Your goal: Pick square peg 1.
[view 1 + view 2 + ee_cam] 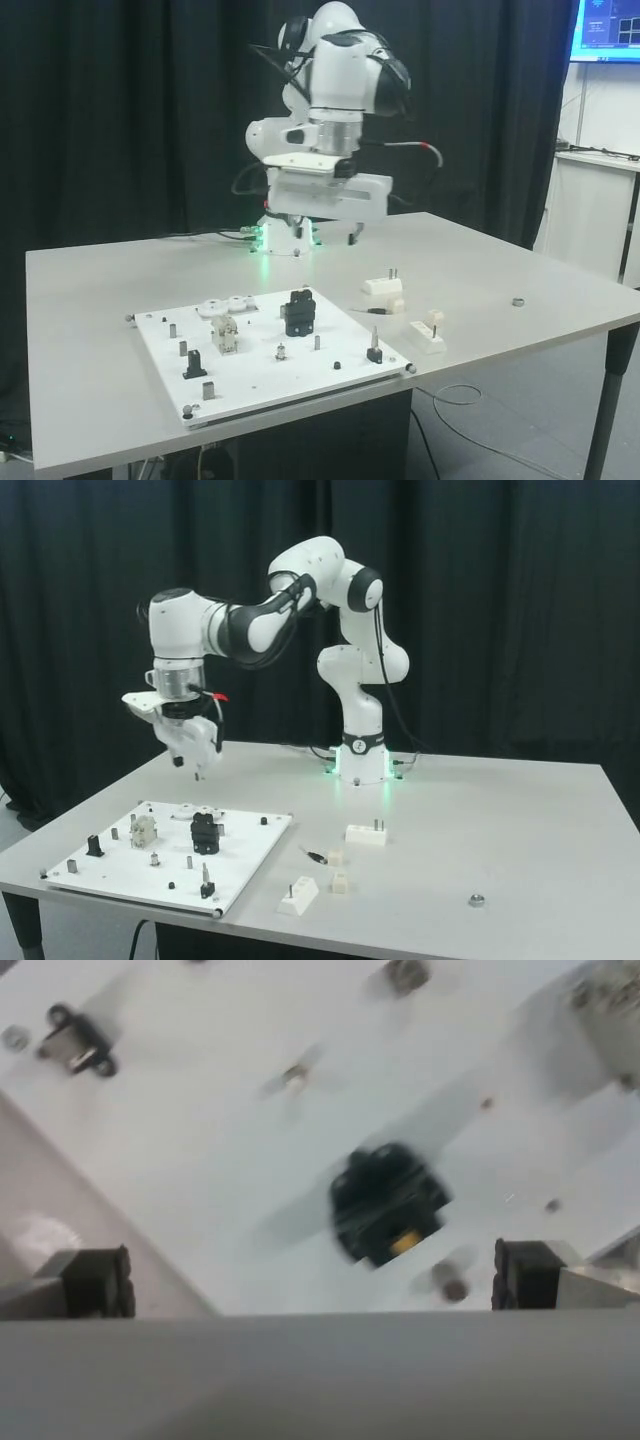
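My gripper hangs open, high above the far edge of the white board, holding nothing. In the wrist view its black fingertips stand wide apart, and between them, far below, lies a black block. Several small grey pegs stand upright on the board, among them one near its left side and one by the black block. I cannot tell which of them is square peg 1.
The board also carries a black bracket, a white fixture and white gears. To its right on the grey table lie white blocks and a small ring.
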Motion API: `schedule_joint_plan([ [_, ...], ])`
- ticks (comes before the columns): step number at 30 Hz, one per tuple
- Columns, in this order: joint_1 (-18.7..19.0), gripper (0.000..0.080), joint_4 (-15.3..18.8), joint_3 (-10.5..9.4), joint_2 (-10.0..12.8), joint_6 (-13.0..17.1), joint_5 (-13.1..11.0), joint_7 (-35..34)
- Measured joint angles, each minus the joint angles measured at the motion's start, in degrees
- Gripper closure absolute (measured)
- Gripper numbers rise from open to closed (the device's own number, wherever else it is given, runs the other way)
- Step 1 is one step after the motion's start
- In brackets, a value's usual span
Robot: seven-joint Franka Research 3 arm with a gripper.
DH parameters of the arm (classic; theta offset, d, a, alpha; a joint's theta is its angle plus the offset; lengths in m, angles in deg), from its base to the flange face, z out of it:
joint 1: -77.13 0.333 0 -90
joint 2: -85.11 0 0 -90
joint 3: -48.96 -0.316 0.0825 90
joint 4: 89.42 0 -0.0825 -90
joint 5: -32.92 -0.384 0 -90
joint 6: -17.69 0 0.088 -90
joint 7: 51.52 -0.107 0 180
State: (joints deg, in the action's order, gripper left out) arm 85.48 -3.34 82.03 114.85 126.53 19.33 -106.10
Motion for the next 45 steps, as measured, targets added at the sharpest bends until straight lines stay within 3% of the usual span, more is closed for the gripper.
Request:
schedule_joint_plan([
  [10,3.9,0.0003,0.0,-0.83,-0.8,-2.3,1.9,-10.1],
  [21,5.9,0.0003,0.4,-2.65,-0.8,-2.3,2.2,-26.5],
  [38,5.9,0.0003,1.2,-6.64,-0.1,3.1,2.2,-38.7],
  [45,6.0,0.0003,1.5,-8.03,0.4,5.2,2.2,-47.3],
])
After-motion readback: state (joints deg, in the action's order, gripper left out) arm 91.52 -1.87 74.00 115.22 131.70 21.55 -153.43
